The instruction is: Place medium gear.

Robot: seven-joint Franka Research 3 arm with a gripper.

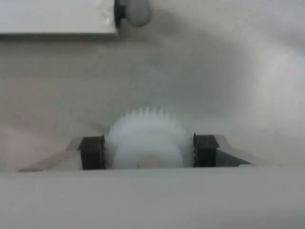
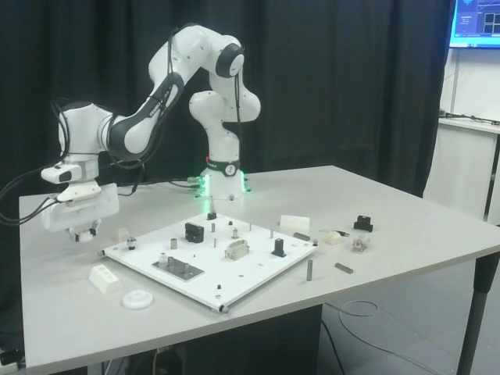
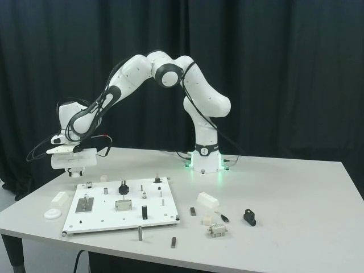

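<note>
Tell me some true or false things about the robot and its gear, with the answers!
1. The gripper holds a white gear. True.
2. The gear already sits on the white board. False: it is in the gripper, held above the table just off the board's edge.
3. The arm's base glows green. True.
4. The arm reaches over the black block. False: the block lies on the far side of the board from the gripper.
5. A round white part lies on the table beside the board. True.
</note>
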